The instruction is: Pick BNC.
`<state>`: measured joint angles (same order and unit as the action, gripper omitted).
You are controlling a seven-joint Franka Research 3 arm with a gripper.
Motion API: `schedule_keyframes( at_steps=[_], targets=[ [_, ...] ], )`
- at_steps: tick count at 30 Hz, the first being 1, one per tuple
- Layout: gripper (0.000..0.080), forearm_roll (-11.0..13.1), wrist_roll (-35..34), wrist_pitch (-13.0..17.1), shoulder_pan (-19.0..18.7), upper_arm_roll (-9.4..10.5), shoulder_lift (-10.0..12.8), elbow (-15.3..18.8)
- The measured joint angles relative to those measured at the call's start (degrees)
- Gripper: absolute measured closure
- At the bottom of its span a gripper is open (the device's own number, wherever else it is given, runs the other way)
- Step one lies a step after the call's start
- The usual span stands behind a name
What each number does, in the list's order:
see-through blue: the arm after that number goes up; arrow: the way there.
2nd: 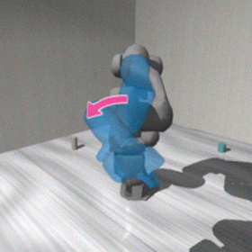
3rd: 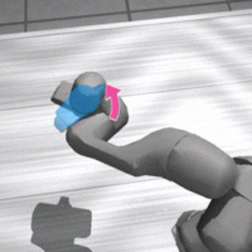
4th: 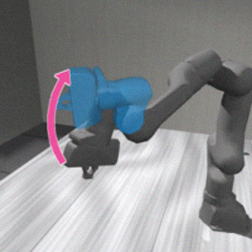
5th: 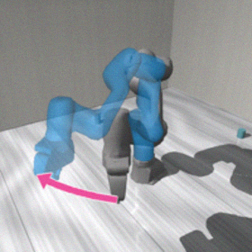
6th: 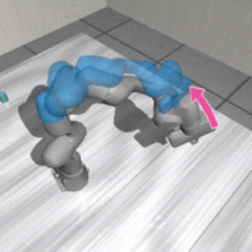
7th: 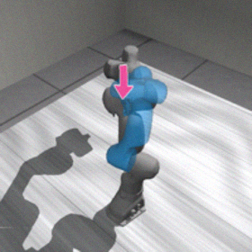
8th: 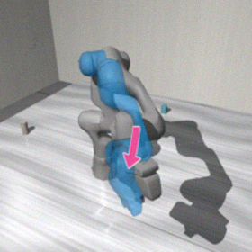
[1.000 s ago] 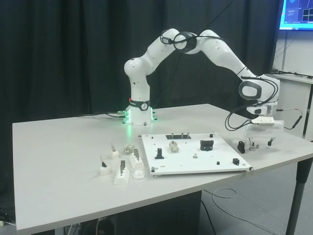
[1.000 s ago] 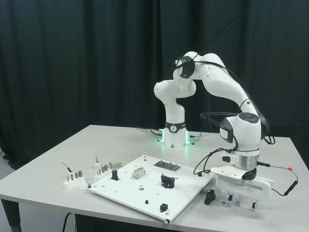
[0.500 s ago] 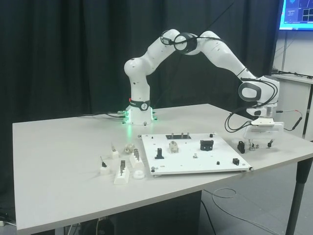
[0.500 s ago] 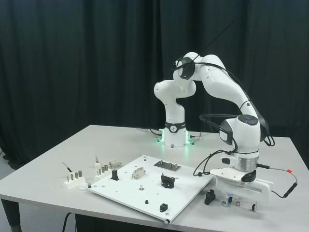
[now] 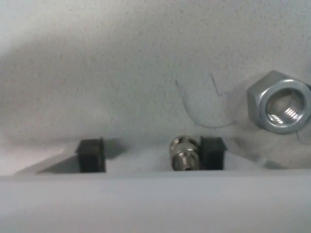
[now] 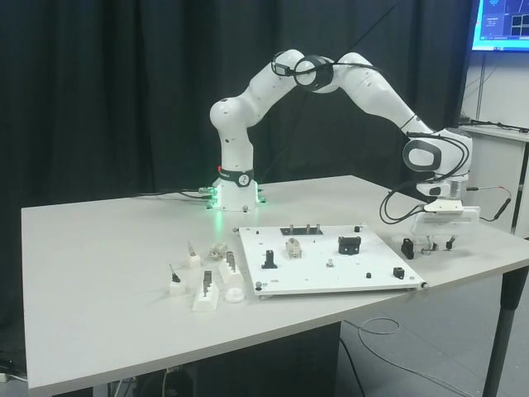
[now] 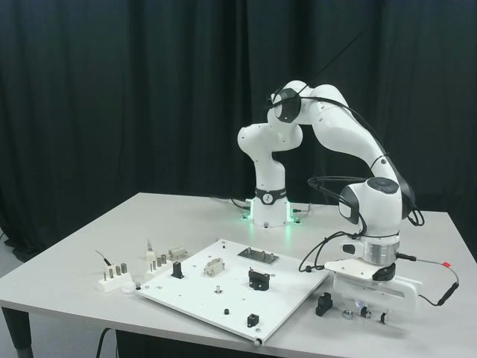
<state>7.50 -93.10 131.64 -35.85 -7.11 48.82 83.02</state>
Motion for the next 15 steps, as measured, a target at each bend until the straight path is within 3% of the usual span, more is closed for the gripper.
schedule_keyframes(
  at_steps=[1,7,8,12,13,15],
  targets=[
    [0.0434,0.0,0.1,0.0,0.0,-0.02,0.0,0.0],
    [0.0434,0.0,0.4,0.0,0.0,-0.18,0.3,0.0],
    [0.0608,0.0,0.5,0.0,0.0,-0.20,0.3,0.0],
    [0.0608,0.0,0.5,0.0,0.0,-0.29,0.3,0.0],
    [0.0680,0.0,0.5,0.0,0.0,-0.31,0.3,0.0],
    [0.0680,0.0,0.5,0.0,0.0,-0.36,0.3,-0.1]
  ],
)
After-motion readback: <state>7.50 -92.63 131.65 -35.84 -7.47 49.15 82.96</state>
